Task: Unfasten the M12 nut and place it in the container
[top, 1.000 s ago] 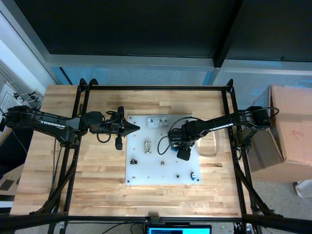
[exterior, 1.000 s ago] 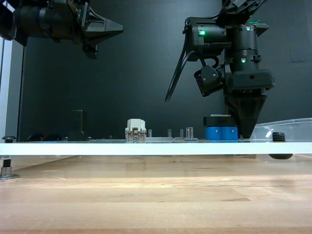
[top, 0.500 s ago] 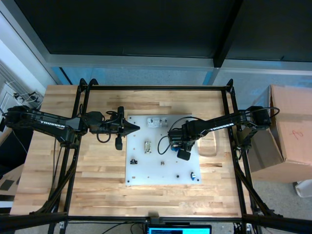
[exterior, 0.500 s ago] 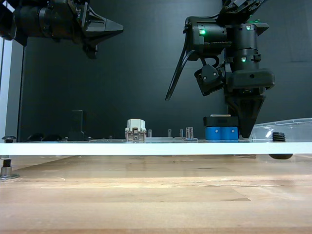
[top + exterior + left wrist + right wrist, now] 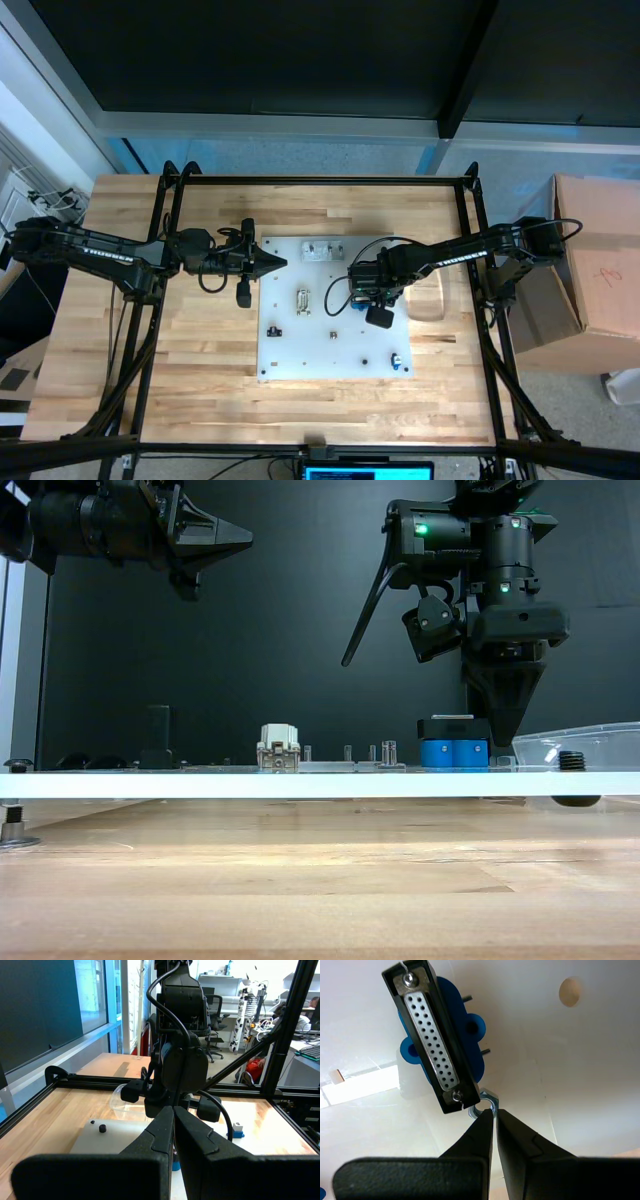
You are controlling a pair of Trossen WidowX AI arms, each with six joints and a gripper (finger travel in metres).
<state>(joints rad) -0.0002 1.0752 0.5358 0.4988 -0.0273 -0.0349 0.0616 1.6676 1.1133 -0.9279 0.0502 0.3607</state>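
Operator: Where is the small silver hexagonal nut [image 5: 488, 1099]?

Observer: Off its short black ribbed stud [image 5: 571, 761], whose ribs show bare. In the right wrist view the nut sits at the very tips of the right gripper [image 5: 493, 1112], just beside the grey multi-pin connector on its blue mount [image 5: 432, 1040], over the white board [image 5: 555, 1070]. Its bore faces the camera, so its axis runs along the gripper.

Operator: Gripped?

Observer: The 2 fingers are drawn together with only a slit between them, meeting the nut's near rim. I cannot tell whether they pinch that rim or the nut lies free. In the low view the tips hang above the board.

Operator: Next move?

Observer: From above, the clear plastic container [image 5: 432, 305] lies near, at 3 o'clock from the right gripper, and the stud lies toward 6 o'clock. If the nut is held, I judge a short carry toward 3 o'clock remains.

Operator: Left arm?

Observer: The left gripper [image 5: 278, 263] hangs high over the board's 10 o'clock corner, fingers together on nothing, well apart from the nut. The right arm is far nearer.
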